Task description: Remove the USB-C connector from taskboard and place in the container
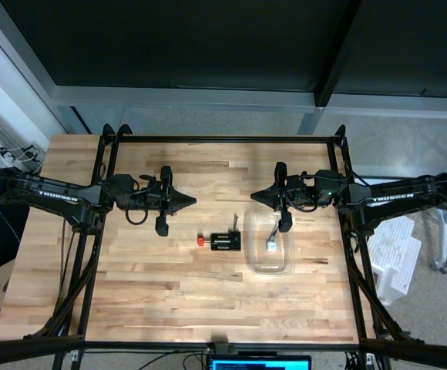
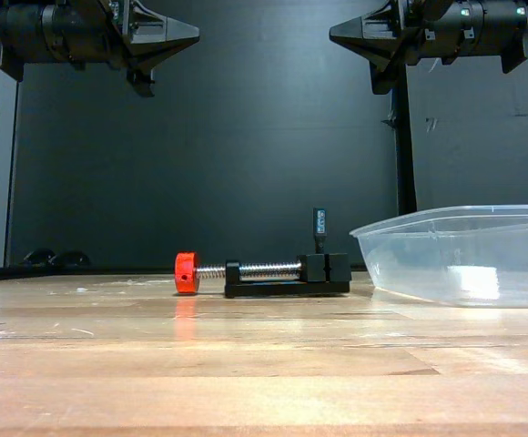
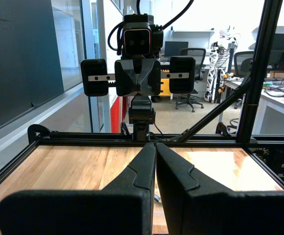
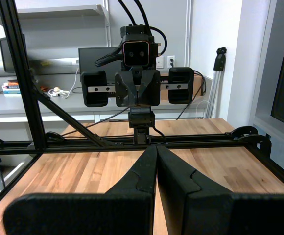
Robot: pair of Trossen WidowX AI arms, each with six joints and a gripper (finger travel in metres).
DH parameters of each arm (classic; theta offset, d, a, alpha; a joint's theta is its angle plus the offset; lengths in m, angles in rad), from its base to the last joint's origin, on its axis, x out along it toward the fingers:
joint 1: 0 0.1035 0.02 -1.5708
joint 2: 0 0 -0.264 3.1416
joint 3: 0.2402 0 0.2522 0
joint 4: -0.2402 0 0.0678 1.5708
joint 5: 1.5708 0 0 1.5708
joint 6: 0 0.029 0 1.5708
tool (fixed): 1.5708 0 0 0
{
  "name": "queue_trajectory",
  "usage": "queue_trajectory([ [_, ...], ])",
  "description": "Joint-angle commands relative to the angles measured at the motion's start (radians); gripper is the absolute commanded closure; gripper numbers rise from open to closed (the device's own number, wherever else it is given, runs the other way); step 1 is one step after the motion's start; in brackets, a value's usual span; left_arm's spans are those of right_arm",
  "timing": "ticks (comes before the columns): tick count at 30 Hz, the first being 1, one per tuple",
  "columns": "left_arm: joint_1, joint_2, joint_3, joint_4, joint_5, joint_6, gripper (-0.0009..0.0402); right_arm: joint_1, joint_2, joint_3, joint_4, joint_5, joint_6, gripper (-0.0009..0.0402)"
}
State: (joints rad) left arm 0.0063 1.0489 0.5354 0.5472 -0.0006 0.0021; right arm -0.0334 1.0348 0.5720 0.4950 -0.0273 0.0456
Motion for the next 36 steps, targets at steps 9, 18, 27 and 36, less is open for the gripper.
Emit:
queue_trajectory([
  [9, 0.0, 0.0, 0.0, 0.0, 0.0, 0.0, 0.0393, 0.001, 0.001, 0.001, -0.001, 0.0, -0.001, 0.0393],
  [18, 0.0, 0.0, 0.0, 0.0, 0.0, 0.0, 0.0393, 0.001, 0.001, 0.001, -0.004, 0.0, -0.001, 0.0393],
  [27, 0.0, 0.0, 0.0, 0.0, 0.0, 0.0, 0.0393, 0.001, 0.001, 0.001, -0.005, 0.0, -0.001, 0.0393],
  [36, 0.0, 0.0, 0.0, 0.0, 0.0, 0.0, 0.0393, 0.001, 0.001, 0.001, -0.022, 0.0, -0.001, 0.0393],
])
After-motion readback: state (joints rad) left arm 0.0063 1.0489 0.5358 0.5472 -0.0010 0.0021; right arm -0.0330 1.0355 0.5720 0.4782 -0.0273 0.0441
